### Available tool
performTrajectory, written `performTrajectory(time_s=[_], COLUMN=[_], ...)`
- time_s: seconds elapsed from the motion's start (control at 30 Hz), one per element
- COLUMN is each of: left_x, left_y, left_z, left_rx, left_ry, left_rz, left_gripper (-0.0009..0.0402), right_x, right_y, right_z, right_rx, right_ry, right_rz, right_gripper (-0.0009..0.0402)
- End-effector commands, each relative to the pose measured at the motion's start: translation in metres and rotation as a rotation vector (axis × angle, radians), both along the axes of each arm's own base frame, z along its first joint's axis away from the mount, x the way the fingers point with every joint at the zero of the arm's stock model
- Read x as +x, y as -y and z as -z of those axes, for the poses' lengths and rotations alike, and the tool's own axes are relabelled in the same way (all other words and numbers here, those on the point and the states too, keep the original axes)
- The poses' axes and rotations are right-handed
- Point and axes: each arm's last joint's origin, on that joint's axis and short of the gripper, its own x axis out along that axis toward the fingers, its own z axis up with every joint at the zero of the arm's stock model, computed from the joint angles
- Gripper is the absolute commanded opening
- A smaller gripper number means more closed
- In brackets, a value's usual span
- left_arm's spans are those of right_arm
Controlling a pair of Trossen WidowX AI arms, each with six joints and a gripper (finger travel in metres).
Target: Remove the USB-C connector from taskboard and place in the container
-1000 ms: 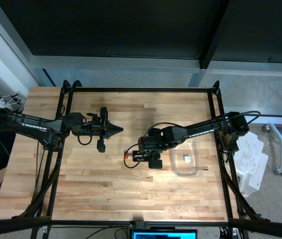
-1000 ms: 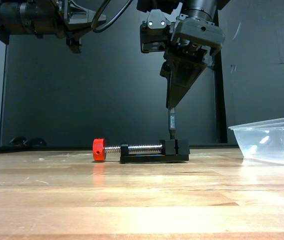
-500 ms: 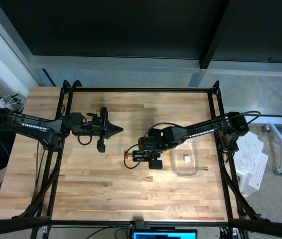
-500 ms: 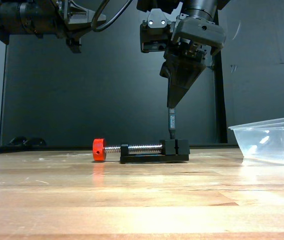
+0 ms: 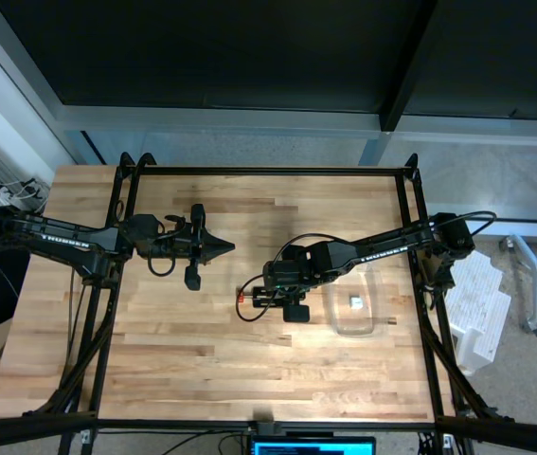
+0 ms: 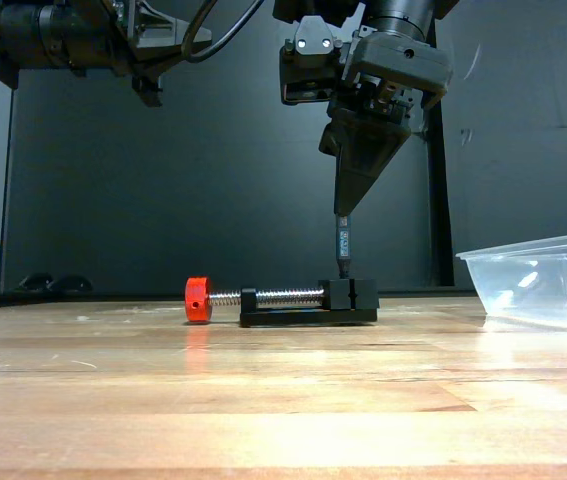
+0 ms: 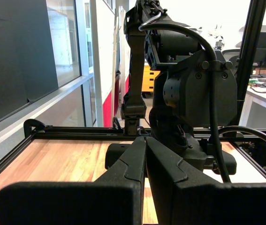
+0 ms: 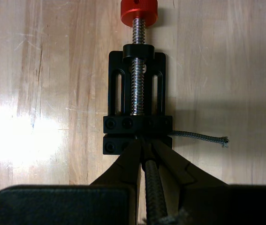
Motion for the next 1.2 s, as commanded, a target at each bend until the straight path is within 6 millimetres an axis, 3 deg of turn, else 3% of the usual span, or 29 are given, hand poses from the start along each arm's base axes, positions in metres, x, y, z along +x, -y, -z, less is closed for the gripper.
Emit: performTrajectory(time_s=[0.03,0.4,1.2], left_x=[0.000,0.000,0.000], left_y=[0.000,0.000,0.000], left_z=[0.000,0.000,0.000], left_rx=[0.000,0.000,0.000], left_ry=[0.000,0.000,0.000], left_rz=[0.000,0.000,0.000], left_gripper=[0.0000,0.0000,0.0000], right_x=[0.000,0.000,-0.007], right_y=[0.000,0.000,0.001], right_z=[0.000,-0.001,-0.024], right_rx=[-0.004,-0.004,-0.004], right_ry=[0.000,0.002,0.038], right_rz=[0.000,-0.002,-0.015], right_gripper=[0.0000,0.0000,0.0000])
